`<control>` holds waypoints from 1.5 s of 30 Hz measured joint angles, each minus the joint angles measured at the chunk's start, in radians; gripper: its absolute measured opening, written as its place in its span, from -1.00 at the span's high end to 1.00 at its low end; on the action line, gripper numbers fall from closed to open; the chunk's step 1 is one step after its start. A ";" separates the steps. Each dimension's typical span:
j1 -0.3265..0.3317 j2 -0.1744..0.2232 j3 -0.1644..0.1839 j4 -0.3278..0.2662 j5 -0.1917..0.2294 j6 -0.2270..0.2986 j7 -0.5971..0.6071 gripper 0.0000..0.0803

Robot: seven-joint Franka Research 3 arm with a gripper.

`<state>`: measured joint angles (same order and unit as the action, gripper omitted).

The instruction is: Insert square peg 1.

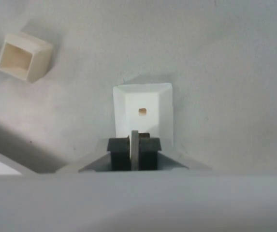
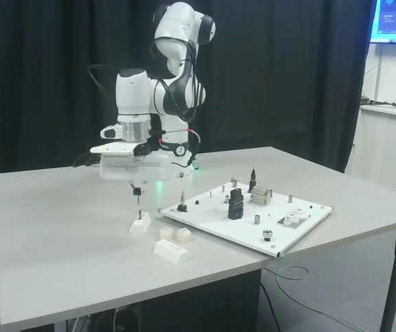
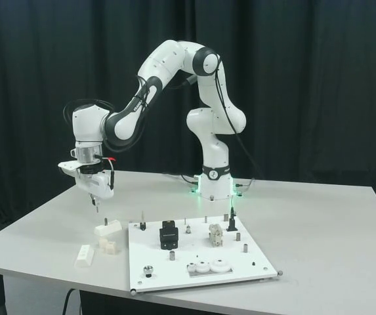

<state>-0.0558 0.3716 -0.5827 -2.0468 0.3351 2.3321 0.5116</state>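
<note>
In the wrist view we see the tool (image 1: 134, 150) clamped on a thin grey square peg (image 1: 135, 147), directly above a white block (image 1: 143, 112) with a small square hole, while a hollow square cap (image 1: 23, 55) lies well apart on the grey tabletop (image 1: 225, 72). In the first room view the tool (image 2: 137, 189) hangs just above that block (image 2: 140, 223), the white board (image 2: 246, 218) lies beside it, and black curtains (image 2: 45, 69) close the room behind. In the second room view the tool (image 3: 94, 202) hovers over the block (image 3: 107, 228) near the tabletop's (image 3: 319, 249) edge, the white arm (image 3: 168, 65) arching from its base well behind the board (image 3: 197, 259).
</note>
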 joint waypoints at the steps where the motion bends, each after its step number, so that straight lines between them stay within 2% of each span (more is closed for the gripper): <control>1: 0.000 0.000 0.000 0.000 0.000 0.000 0.000 0.92; 32: 0.003 -0.001 -0.003 0.014 0.000 -0.003 0.021 0.92; 37: 0.012 -0.013 -0.003 0.014 0.000 -0.039 0.043 0.92; 45: 0.042 -0.056 -0.004 0.010 -0.013 -0.143 0.106 0.92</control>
<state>-0.0134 0.3151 -0.5862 -2.0368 0.3221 2.1888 0.6177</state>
